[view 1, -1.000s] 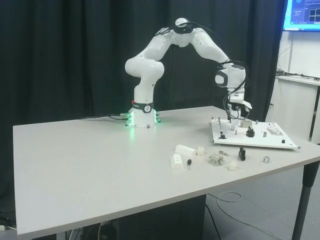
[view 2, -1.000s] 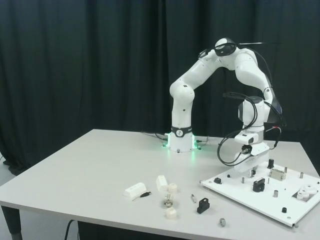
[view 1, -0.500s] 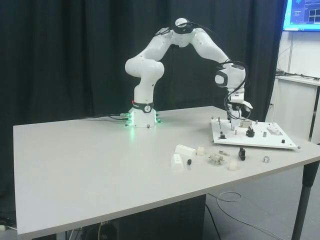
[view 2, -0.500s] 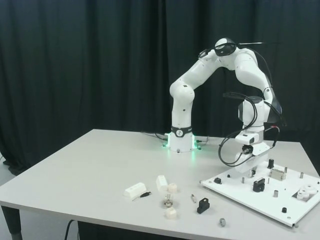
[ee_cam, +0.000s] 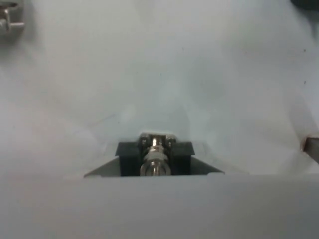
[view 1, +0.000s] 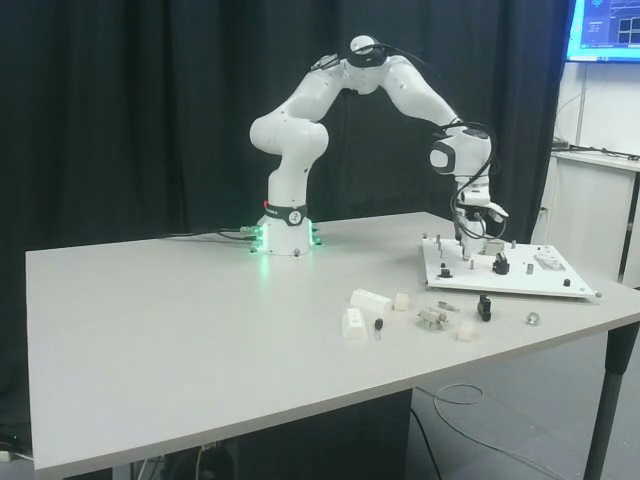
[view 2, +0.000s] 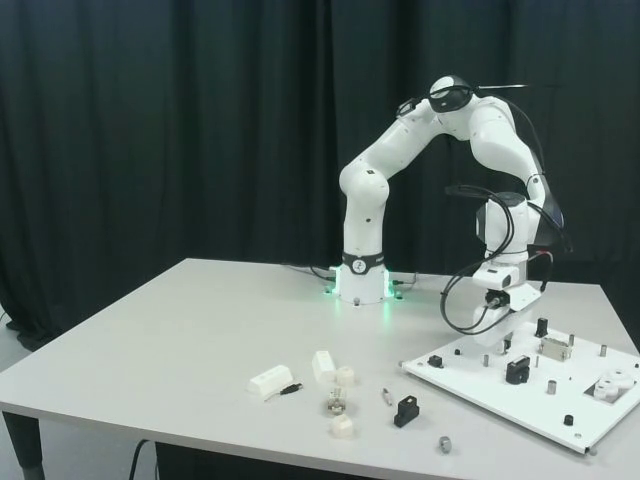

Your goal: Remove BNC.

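Observation:
The BNC connector [ee_cam: 155,158] is a short grey metal plug standing in a black mount on a grey bracket. It sits on the white task board [ee_cam: 164,74], straight under the wrist camera. In the room views my gripper [view 1: 468,233] [view 2: 501,322] hangs a little above the near-left part of the board [view 1: 520,283] [view 2: 480,385], pointing down. Whether it holds anything does not show. Small black and grey parts stand on the board around it.
Loose parts lie on the grey table in front of the board: two white blocks [view 1: 369,298] [view 1: 354,322], a black piece [view 1: 484,308] and a small metal part [view 1: 533,318]. The arm's base [view 1: 284,238] glows green at the back. A white cabinet [view 1: 590,200] stands to the right.
The gripper has risen slightly above the board over the last second. The parts on the table and board have not moved.

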You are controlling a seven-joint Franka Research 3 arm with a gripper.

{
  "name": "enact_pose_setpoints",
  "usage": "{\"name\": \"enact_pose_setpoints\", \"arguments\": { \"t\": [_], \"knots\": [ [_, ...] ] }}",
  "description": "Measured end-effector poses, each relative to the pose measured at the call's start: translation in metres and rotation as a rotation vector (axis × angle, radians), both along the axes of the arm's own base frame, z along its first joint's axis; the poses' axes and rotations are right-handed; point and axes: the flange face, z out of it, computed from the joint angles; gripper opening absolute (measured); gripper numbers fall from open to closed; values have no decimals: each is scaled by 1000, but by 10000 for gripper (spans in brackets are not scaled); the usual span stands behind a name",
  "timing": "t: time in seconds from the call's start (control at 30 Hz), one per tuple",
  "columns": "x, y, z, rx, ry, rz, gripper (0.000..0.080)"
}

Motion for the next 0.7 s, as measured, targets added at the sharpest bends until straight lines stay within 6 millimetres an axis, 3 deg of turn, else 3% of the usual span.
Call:
{"name": "enact_pose_setpoints", "arguments": {
  "t": [0.7],
  "knots": [
    [0,0,1,0,-4,176,125]
  ]
}}
